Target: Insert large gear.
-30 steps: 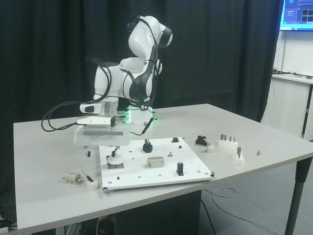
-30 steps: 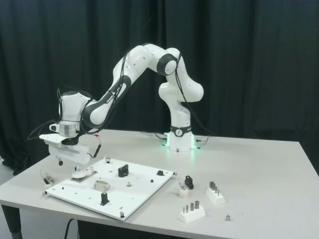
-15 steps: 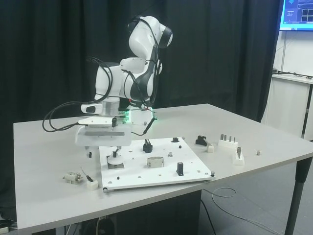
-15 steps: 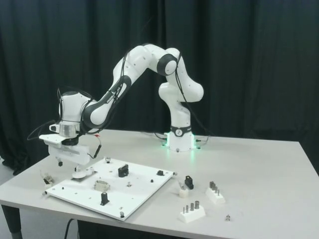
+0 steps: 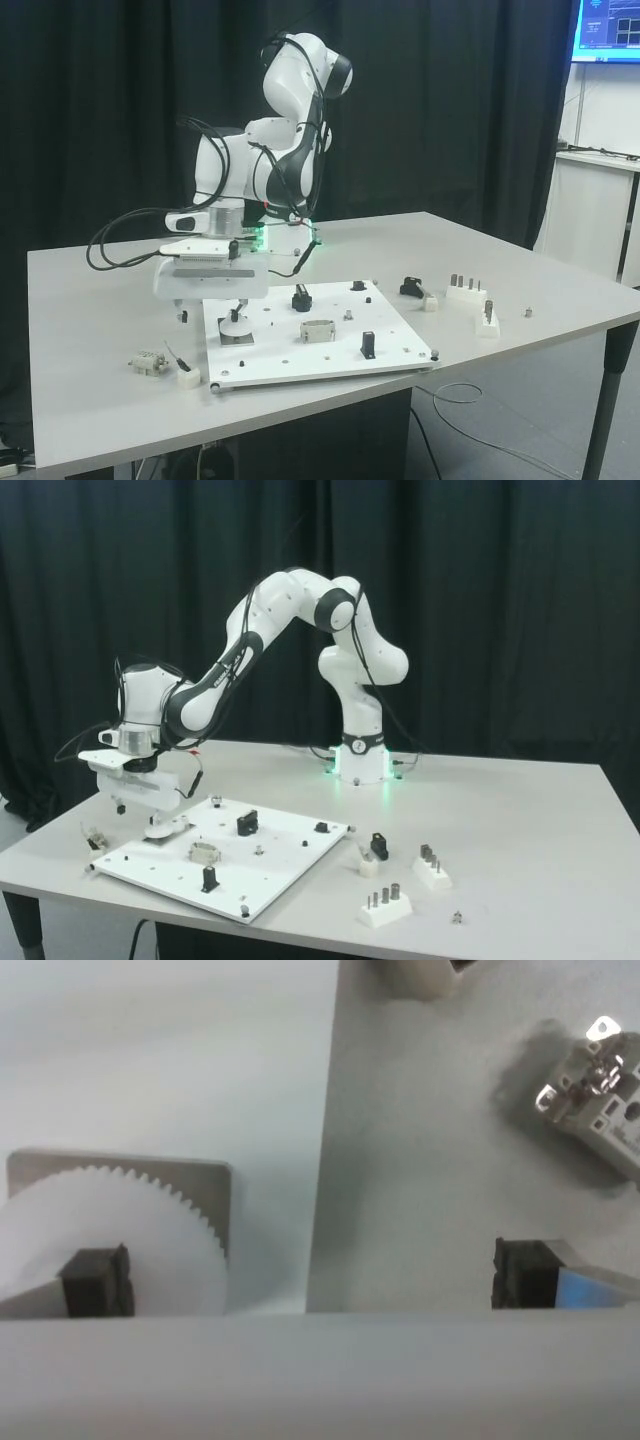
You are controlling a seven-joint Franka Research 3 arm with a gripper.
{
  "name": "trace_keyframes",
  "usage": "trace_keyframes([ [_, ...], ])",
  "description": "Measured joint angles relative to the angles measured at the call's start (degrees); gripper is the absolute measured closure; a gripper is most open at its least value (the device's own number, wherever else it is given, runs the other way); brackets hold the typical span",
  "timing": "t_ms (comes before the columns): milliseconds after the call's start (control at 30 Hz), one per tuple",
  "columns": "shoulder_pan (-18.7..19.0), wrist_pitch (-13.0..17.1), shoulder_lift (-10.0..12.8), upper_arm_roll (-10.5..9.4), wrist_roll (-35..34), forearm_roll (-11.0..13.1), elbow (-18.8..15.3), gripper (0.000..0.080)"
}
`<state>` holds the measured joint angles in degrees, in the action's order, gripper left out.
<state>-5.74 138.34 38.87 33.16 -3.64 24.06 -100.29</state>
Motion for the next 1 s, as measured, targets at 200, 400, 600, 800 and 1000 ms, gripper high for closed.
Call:
trace_keyframes([
  [200,-0.4,-0.5,0.0,0.08,0.0,-0.1,0.0,0.0003],
  [400,-0.6,-0.8,0.0,0.11,0.0,-0.1,0.0,0.0003],
  [600,-0.6,-1.5,0.0,0.03,0.0,-0.1,-0.1,0.0003],
  [800,-0.6,-1.6,0.0,-0.17,0.0,0.0,-0.1,0.0003],
  [1000,-0.6,-1.5,0.0,-0.2,0.0,0.0,-0.1,0.0003],
])
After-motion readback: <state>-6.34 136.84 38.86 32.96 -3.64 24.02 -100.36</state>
